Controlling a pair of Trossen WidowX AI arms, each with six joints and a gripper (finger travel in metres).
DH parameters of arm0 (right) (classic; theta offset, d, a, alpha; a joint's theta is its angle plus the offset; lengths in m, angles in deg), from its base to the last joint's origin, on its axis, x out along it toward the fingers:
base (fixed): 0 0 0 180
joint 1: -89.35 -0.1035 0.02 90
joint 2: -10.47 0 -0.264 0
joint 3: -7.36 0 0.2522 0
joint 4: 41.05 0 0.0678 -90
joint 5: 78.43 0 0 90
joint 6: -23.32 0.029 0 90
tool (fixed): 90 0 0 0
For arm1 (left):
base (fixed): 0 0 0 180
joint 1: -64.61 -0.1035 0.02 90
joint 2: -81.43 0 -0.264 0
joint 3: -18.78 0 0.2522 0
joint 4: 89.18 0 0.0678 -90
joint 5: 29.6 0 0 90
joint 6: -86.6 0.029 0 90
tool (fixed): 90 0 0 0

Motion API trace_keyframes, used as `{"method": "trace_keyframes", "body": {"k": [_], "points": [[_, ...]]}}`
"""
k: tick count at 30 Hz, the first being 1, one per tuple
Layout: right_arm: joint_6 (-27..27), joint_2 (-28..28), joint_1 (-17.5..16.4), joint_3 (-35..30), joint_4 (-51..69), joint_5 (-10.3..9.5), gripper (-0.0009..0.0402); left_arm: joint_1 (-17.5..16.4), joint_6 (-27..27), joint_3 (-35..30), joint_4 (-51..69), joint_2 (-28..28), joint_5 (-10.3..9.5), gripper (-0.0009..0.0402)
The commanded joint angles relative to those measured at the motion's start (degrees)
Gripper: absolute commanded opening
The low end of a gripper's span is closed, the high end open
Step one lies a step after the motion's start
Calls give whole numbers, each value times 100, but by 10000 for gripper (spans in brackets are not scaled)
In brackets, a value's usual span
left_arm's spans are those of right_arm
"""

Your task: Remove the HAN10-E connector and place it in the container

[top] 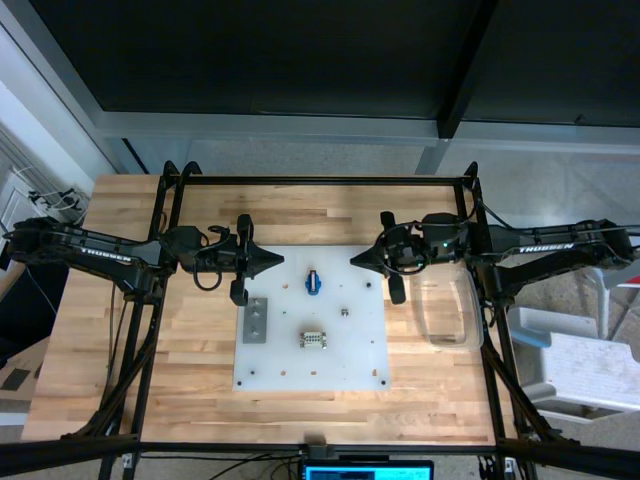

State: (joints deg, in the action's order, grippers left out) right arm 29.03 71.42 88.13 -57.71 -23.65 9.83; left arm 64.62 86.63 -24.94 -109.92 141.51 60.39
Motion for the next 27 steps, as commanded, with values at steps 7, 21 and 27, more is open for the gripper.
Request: {"method": "trace_keyframes", "body": {"k": [7,21,27], "points": [[160,813,-308,-1434,1906,22,0,-2,0,0,0,2,0,0],[278,2415,-662,-3554,4459,68,0,0,0,0,0,4,0,0],[278,2977,-800,-4153,5001,76,0,0,0,0,0,2,0,0]]}}
